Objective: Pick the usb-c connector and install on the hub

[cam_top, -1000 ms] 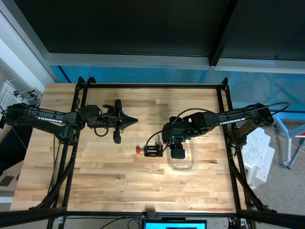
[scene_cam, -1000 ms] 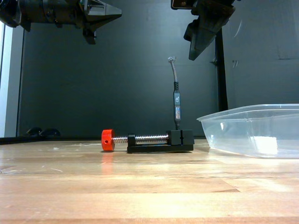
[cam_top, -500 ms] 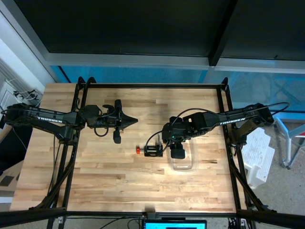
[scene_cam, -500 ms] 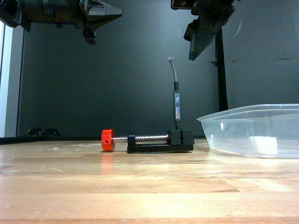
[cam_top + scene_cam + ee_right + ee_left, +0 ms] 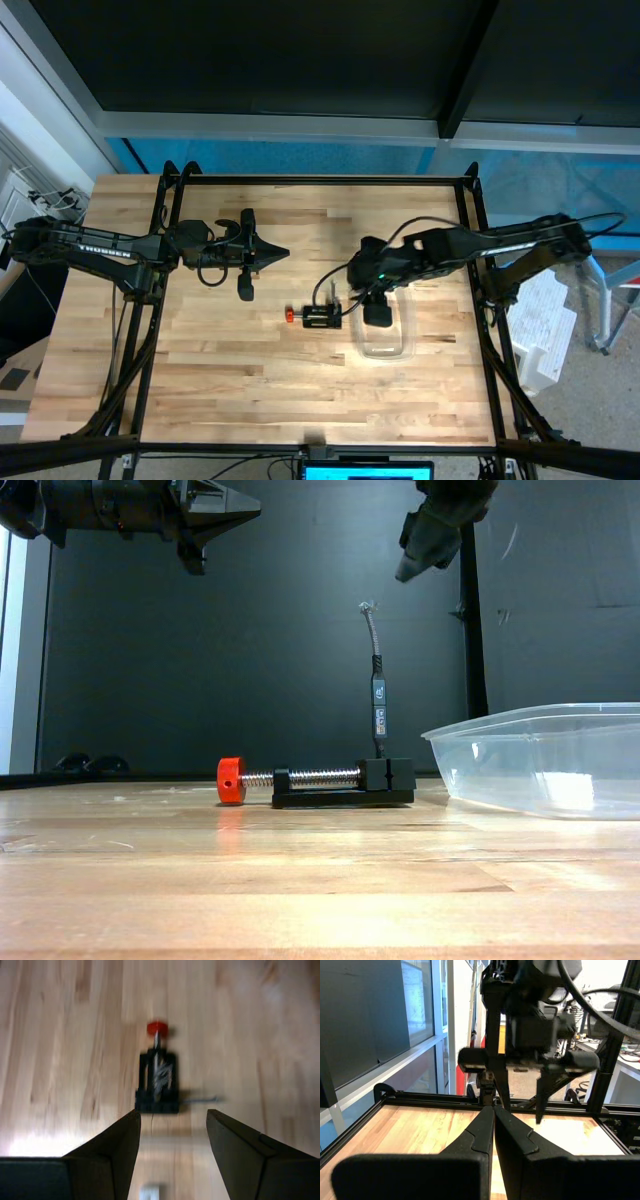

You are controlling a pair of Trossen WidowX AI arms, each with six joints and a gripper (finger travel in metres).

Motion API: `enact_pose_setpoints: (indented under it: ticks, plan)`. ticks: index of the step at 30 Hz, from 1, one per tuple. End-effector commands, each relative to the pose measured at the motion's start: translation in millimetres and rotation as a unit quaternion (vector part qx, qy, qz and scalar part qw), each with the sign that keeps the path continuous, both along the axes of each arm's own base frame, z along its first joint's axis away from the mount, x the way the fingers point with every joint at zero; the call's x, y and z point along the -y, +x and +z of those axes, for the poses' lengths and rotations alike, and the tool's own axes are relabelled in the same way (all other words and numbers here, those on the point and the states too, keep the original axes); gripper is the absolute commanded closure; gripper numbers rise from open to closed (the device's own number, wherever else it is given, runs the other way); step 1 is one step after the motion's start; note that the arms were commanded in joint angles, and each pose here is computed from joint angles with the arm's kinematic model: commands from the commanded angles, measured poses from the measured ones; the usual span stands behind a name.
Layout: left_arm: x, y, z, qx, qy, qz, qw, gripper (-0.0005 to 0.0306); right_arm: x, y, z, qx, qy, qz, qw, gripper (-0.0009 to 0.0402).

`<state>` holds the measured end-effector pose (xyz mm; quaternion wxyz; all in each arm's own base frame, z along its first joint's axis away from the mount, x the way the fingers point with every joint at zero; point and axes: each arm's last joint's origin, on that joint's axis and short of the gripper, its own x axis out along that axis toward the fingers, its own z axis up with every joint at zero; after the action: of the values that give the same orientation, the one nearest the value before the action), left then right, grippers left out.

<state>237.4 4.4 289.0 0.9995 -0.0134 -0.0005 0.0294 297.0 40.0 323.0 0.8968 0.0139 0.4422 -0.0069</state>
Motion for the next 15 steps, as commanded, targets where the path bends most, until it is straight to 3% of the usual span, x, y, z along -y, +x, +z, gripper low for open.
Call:
enact_pose_setpoints:
  ticks: [1,7,15]
  plan:
    - [-0.1,0,0.0,0.000,0.000,0.000,1.000,0.0300,6.3,-12,6.8,0.065,0.000,-0.013,0.998,0.0252]
    - [-0.1,0,0.0,0.000,0.000,0.000,1.000,0.0300,15.3,-35,14.8,0.195,0.000,-0.028,0.980,0.0303]
    - [-0.1,0,0.0,0.000,0.000,0.000,1.000,0.0300,29.5,-56,7.1,0.335,0.000,-0.048,0.941,0.0360]
